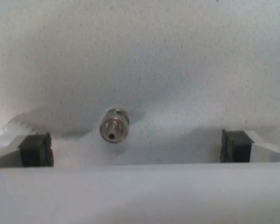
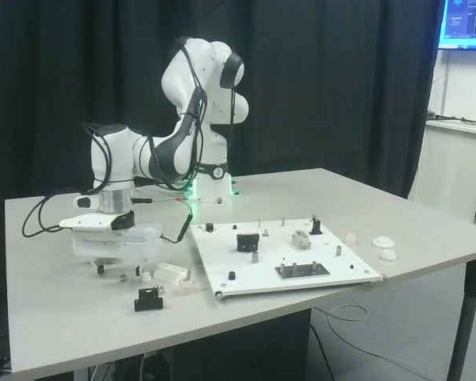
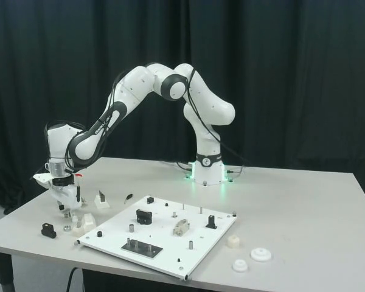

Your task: Pick BNC.

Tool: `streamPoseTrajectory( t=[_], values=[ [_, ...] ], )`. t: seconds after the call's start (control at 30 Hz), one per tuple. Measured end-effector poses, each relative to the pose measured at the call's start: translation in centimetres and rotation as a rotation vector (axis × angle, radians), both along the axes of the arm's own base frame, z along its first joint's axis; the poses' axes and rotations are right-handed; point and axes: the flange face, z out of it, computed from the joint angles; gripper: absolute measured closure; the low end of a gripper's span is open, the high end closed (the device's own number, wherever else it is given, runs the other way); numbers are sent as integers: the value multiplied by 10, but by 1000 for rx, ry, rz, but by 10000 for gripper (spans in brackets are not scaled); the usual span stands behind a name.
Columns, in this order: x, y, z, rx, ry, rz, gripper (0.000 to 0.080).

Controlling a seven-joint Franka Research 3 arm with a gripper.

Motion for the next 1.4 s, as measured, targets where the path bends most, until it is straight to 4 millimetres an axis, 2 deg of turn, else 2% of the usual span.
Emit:
streamPoseTrajectory(
  t=[0.7,1.4],
  values=[
    [1,-2,8,-23,3,5,3],
    [3,4,-2,-21,7,11,3]
  ],
)
